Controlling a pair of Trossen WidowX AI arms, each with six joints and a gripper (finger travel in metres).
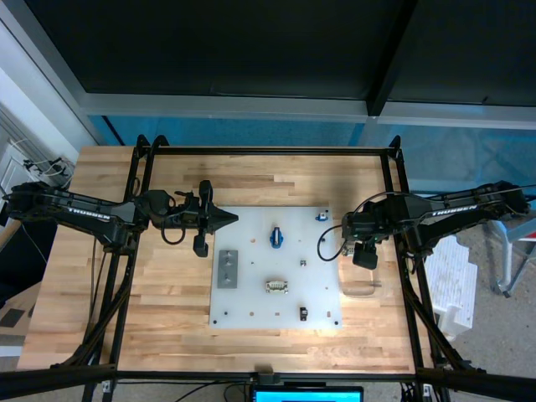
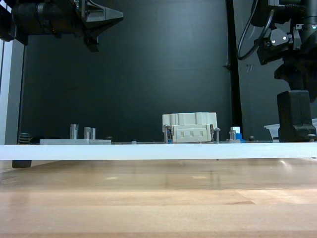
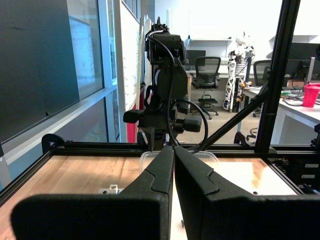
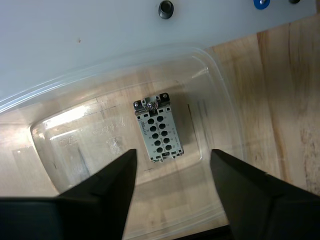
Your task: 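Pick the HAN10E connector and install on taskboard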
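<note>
The left gripper [image 1: 228, 219] is parked over the left edge of the taskboard [image 1: 251, 306], fingers closed, empty. The right gripper [image 4: 172, 154] hangs wide open above the connector [image 4: 157, 131] in the tray [image 4: 222, 95]. When descending, it may catch the connector crooked or push the light tray.

Connector [image 4: 157, 131] in tray [image 4: 220, 85], straight under right gripper [image 4: 172, 152], tray just beside board [image 4: 100, 30] edge, left gripper [image 1: 230, 218] well apart, raised over board's far left corner, pointing toward right gripper
</note>
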